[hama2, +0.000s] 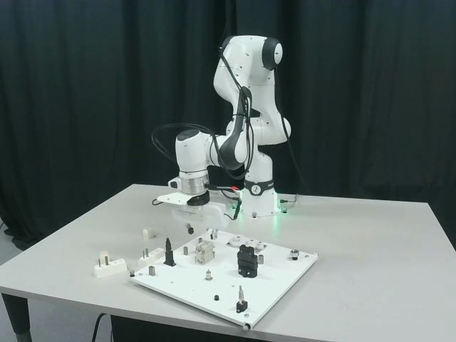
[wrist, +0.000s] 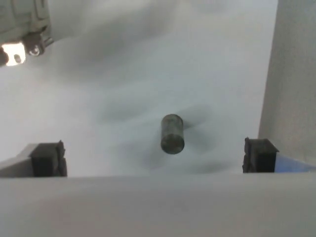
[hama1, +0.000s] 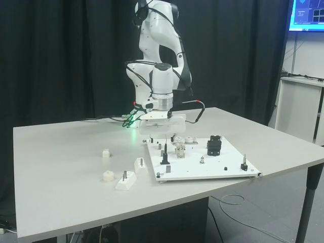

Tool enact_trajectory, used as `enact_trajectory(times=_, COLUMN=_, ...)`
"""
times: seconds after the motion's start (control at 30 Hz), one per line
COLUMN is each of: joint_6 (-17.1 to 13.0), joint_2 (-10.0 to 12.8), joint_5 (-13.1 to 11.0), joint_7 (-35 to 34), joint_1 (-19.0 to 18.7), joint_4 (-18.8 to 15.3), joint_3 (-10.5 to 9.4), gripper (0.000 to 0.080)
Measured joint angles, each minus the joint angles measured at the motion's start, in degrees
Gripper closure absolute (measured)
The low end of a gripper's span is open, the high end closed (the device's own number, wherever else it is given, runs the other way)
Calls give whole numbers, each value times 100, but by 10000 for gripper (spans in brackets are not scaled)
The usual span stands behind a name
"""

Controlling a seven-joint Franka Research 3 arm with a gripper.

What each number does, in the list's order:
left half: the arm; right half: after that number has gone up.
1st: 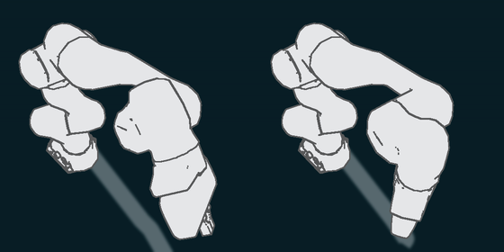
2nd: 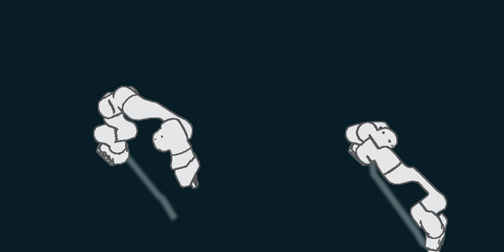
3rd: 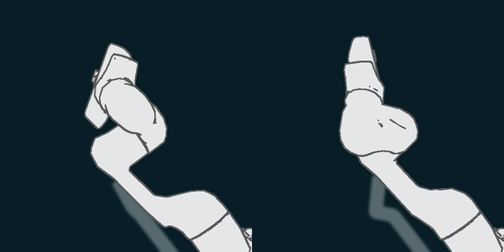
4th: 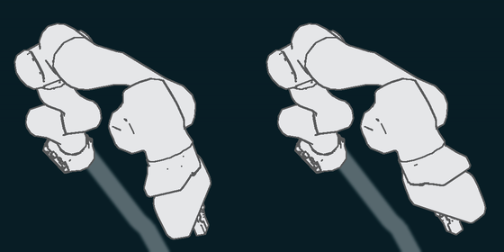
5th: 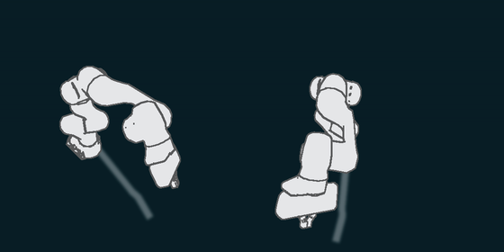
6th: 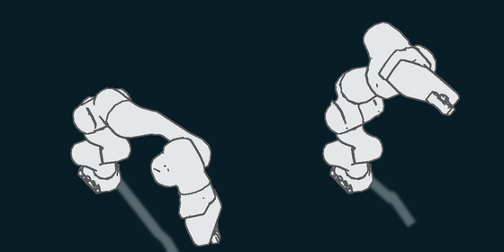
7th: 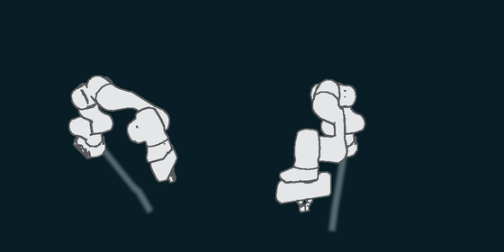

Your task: Pick round peg 2.

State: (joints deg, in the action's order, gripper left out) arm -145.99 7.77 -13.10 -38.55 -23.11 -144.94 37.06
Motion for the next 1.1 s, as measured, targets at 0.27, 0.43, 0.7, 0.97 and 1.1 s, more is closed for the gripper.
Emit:
enact_trajectory(times=0.27, joint_6=-8, joint_2=2, joint_5=0, joint_7=0, joint_1=0, joint_4=1, joint_3=0, gripper=3)
enact_trajectory(times=0.43, joint_6=-22, joint_2=5, joint_5=0, joint_7=0, joint_1=0, joint_4=1, joint_3=0, gripper=3)
enact_trajectory(times=0.7, joint_6=-76, joint_2=21, joint_5=0, joint_7=0, joint_1=0, joint_4=2, joint_3=0, gripper=3)
enact_trajectory(times=0.97, joint_6=-106, joint_2=42, joint_5=0, joint_7=0, joint_1=0, joint_4=13, joint_3=2, gripper=3)
enact_trajectory(times=1.1, joint_6=-126, joint_2=51, joint_5=0, joint_7=0, joint_1=0, joint_4=23, joint_3=2, gripper=3)
